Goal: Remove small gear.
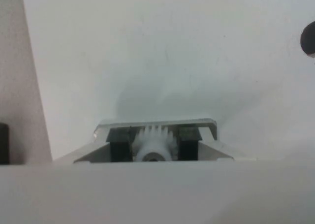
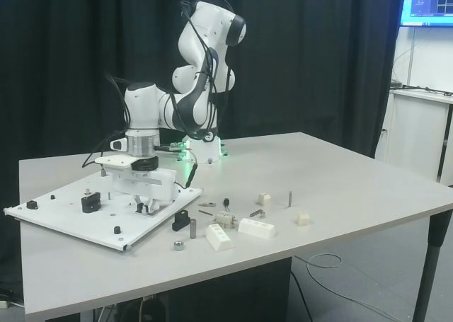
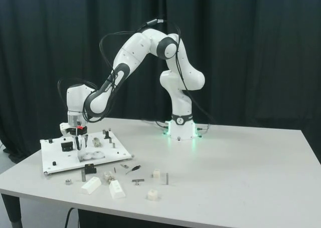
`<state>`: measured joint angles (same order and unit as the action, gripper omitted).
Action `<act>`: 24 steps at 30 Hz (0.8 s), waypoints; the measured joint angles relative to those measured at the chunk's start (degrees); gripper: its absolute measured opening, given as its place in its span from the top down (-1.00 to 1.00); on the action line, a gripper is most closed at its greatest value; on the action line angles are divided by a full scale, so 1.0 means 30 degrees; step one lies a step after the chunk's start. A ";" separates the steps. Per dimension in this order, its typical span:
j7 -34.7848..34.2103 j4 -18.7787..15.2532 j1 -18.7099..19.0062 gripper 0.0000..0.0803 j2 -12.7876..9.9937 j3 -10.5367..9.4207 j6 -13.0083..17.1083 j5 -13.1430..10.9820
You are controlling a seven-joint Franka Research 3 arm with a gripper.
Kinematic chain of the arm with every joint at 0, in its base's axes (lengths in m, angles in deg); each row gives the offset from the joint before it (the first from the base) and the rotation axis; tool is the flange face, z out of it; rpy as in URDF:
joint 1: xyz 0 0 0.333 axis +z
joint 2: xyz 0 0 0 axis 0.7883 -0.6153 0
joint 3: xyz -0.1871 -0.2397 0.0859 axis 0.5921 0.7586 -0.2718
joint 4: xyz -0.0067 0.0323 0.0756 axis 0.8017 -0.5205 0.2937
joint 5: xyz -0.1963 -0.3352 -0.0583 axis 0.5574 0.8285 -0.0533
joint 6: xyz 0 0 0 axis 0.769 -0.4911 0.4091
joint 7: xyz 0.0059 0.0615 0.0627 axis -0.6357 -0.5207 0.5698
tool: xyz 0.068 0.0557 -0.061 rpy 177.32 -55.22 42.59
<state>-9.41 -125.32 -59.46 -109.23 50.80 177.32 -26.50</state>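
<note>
In the wrist view a small white gear (image 1: 154,146) sits between the two black finger pads (image 1: 120,143), and my gripper (image 1: 153,135) is shut on it. Its teeth show above the hub. The white board (image 1: 162,61) lies beyond it. In the first room view the gripper (image 2: 145,206) points straight down, low over the near right part of the white board (image 2: 56,212). The second room view shows the gripper (image 3: 81,149) at the same spot on the board (image 3: 55,163). From the room views I cannot tell whether the gear touches the board.
A black block (image 2: 90,204) and small black knobs stand on the board. Loose parts lie on the grey table right of the board: two white blocks (image 2: 219,237) (image 2: 256,227), two small cubes (image 2: 304,218), a black piece (image 2: 181,221), an upright pin (image 2: 289,198).
</note>
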 joint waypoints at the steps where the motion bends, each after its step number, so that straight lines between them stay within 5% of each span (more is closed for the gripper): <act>1: 0.0000 0.0009 0.0001 0.52 0.0002 0.0001 0.0004 0.0000; 5: 0.0001 0.0104 0.0012 0.52 0.0045 0.0031 0.0006 0.0010; 6: 0.0001 0.0125 0.0021 0.11 0.0060 0.0049 0.0003 0.0029; 14: 0.0006 0.0486 0.0275 0.11 0.0402 0.0438 -0.0686 0.0274; 15: 0.0006 0.0530 0.0304 -0.90 0.0467 0.0490 -0.0821 0.0311; 24: -0.0127 0.0695 0.0514 -0.97 0.1001 0.0874 -0.1678 0.0525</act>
<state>-9.79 -123.23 -57.92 -106.22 53.43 172.28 -24.93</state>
